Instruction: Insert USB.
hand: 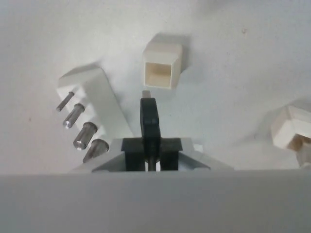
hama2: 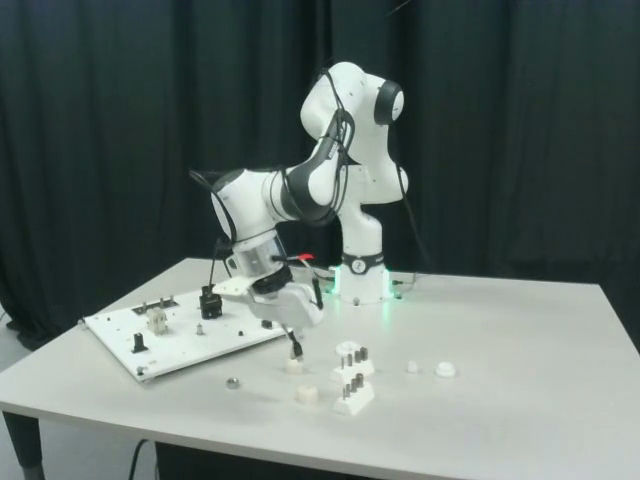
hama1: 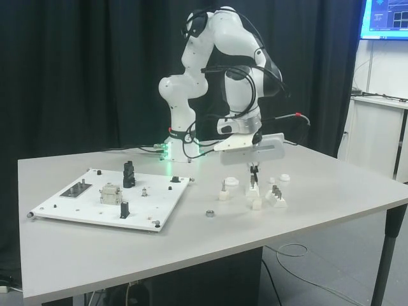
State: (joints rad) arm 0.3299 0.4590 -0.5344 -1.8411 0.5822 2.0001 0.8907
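The gripper (hand: 151, 162) is clamped on a black USB plug (hand: 149, 124), held upright just above the table (hand: 233, 58); its metal tip hangs beside a white square socket block (hand: 163, 64), seemingly not touching; a white block of metal pins (hand: 90, 104) lies near.

In the wrist view, a blurred grey band of the gripper (hand: 151, 167) housing hides the upper part of the USB plug (hand: 149, 127). A white block (hand: 290, 130) at three o'clock is cut by the picture's edge. In both room views, the parts on the white board (hama1: 95, 207) are too small to tell.
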